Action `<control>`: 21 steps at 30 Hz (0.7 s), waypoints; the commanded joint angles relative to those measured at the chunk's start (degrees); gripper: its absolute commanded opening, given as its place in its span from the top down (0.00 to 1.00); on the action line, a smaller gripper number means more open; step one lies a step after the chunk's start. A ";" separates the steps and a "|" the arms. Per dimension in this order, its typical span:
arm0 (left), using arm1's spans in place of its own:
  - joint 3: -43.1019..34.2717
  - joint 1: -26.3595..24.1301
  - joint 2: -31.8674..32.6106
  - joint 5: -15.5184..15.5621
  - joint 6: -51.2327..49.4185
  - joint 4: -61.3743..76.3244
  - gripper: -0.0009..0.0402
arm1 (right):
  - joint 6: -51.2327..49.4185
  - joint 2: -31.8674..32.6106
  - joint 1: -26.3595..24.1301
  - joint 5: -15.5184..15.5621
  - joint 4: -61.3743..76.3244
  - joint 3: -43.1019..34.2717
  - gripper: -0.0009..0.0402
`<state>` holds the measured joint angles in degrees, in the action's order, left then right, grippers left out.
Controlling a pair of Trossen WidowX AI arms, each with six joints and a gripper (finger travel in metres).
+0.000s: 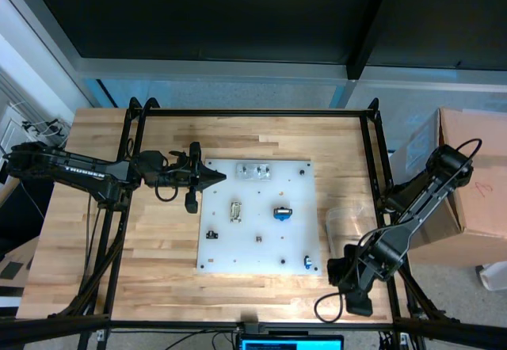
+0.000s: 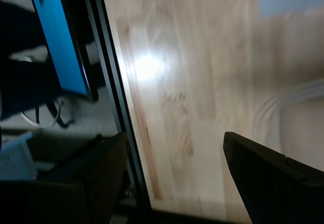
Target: Remove the RJ45 connector from the taskboard and place in the container
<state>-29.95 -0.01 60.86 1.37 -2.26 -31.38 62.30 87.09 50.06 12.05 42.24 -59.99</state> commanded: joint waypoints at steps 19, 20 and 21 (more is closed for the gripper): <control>0.00 0.02 0.00 0.00 0.02 -0.02 0.98 | -5.14 0.31 -1.57 0.00 -5.66 9.25 0.34; 0.00 0.02 0.00 0.00 0.02 0.00 0.98 | -5.97 -0.28 -1.95 -0.68 -4.81 9.49 0.34; 0.00 0.00 0.00 0.00 0.02 -0.02 0.98 | -6.49 -0.85 -2.38 -1.20 -4.04 9.81 0.34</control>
